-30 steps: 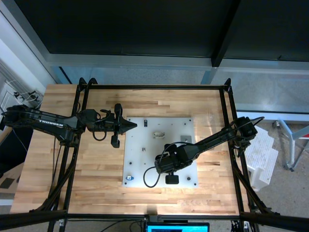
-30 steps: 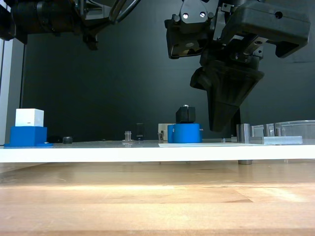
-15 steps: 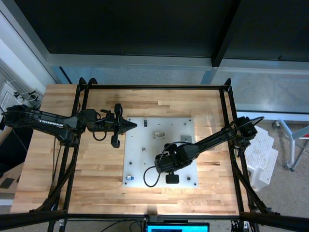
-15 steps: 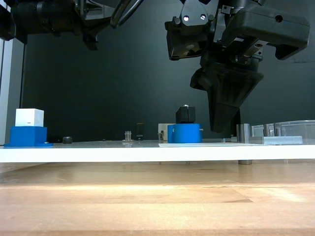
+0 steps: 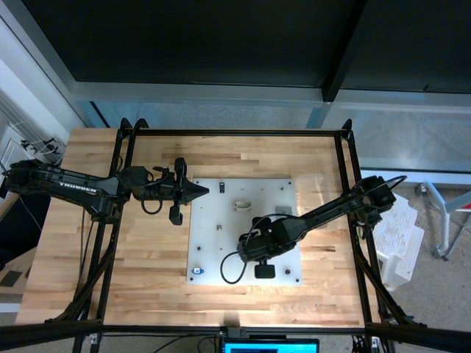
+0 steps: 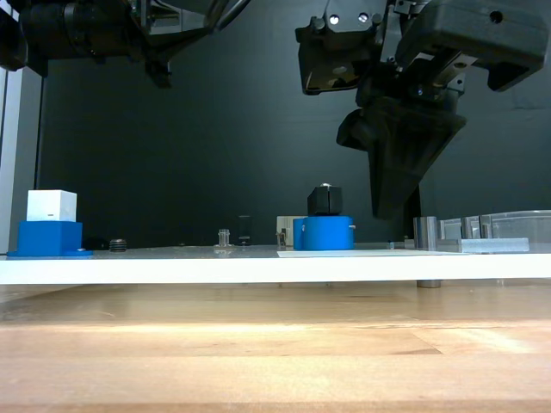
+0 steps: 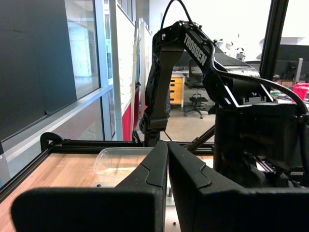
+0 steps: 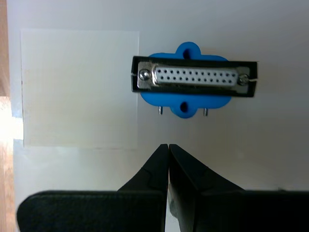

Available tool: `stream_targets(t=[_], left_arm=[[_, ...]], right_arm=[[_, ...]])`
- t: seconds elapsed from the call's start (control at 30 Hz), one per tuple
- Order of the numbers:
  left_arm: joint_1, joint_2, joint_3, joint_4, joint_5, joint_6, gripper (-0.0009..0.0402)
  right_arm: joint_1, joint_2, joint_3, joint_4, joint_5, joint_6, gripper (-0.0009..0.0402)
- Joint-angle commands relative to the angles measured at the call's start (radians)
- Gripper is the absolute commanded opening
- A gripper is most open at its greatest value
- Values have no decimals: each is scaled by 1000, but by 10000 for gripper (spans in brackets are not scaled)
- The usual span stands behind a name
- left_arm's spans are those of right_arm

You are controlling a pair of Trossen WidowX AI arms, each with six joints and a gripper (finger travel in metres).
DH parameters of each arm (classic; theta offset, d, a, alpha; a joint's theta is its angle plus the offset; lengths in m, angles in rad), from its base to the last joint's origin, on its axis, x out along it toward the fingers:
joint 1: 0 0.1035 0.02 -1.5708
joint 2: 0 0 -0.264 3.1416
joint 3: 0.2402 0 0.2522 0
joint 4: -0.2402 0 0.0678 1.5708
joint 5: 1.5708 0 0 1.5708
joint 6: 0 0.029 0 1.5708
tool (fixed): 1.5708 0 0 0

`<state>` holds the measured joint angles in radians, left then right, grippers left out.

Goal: Remove the 16mm cylinder and place in the container

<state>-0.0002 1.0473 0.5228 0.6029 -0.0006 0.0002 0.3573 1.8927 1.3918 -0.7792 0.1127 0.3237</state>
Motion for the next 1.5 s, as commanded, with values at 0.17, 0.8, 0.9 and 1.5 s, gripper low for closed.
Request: stream_targets(t=[0.17, 0.8, 0.9, 1.5], left_arm=[[0, 0, 0, 0, 0, 0, 0], [0, 0, 0, 0, 0, 0, 0], [0, 0, 0, 0, 0, 0, 0], [0, 0, 0, 0, 0, 0, 0]], right_arm=[[1, -61, -39, -3, 0, 1, 0], [3, -163, -113, -31, 1, 5, 2], [3, -163, -113, -31, 1, 8, 22], [10, -83, -114, -12, 6, 31, 223]])
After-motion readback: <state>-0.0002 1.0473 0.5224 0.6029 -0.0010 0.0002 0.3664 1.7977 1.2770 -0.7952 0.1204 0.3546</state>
